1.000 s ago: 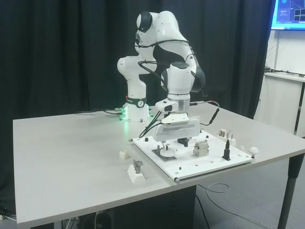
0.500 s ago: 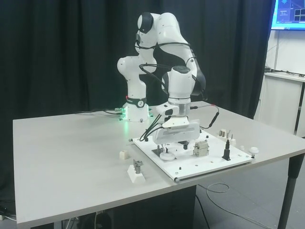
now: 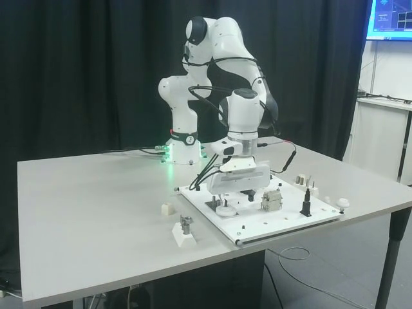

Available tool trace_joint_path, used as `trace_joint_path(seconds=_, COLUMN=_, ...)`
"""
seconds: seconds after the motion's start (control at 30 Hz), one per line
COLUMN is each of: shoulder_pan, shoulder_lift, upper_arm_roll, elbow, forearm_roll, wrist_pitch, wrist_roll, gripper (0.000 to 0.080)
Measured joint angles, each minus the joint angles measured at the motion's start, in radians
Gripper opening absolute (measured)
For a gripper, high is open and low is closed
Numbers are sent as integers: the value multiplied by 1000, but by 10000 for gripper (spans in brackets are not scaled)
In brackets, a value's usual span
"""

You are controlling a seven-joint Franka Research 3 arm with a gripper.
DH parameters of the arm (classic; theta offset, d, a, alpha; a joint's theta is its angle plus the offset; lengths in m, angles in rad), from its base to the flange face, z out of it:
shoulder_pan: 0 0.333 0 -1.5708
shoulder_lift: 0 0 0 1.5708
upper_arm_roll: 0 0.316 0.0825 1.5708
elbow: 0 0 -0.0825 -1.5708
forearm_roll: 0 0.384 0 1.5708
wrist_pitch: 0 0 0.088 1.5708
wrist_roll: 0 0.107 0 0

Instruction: Insert large gear.

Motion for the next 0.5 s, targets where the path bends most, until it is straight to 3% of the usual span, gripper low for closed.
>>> trace_joint_path(seconds=0.5, shoulder_pan=-1, shoulder_lift=-51, upper_arm_roll=-20, elbow=0, forearm_roll=-36, wrist_pitch=-34, wrist_roll=0, gripper=800)
